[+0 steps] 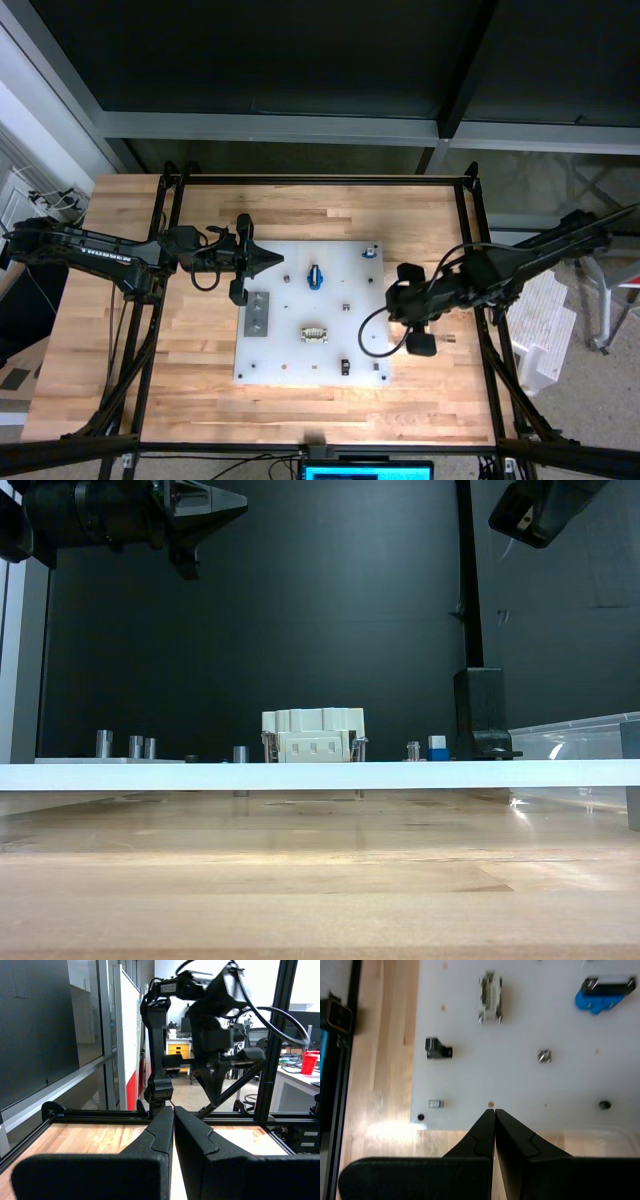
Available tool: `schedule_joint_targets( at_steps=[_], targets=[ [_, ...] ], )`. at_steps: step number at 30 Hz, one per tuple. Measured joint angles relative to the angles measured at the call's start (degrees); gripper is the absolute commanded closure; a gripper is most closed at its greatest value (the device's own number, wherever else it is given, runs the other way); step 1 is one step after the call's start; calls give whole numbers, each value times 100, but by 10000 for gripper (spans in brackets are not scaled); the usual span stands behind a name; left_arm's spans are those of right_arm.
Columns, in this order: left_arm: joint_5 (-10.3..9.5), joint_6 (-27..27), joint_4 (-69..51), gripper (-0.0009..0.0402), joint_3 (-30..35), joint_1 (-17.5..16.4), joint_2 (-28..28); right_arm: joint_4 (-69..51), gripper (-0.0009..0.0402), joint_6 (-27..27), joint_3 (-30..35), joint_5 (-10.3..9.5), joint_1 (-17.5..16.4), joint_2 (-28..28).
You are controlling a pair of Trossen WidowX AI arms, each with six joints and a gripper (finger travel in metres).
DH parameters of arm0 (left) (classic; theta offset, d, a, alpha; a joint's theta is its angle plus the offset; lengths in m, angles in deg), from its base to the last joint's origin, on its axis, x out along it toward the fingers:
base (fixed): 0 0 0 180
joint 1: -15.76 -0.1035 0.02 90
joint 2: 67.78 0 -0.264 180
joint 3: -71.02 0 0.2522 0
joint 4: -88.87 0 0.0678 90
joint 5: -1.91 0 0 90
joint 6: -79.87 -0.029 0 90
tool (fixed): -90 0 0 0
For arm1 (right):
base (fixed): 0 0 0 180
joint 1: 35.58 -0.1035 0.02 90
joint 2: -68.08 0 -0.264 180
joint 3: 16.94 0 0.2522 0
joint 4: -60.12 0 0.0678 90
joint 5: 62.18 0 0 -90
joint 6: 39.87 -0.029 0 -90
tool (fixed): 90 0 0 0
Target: Remove the 16mm bar from the taskboard and place in the container
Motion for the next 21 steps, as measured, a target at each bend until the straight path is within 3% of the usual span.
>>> schedule_joint_targets(
  at_steps=[13, 21],
  targets=[
    [0, 0, 0, 393, 2, 0, 0, -1027, 383, -389, 1375, -9, -509, 1486],
    [2, 0, -2, 393, 2, 0, 0, -1123, 343, -557, 1593, -33, -549, 1899]
  ],
)
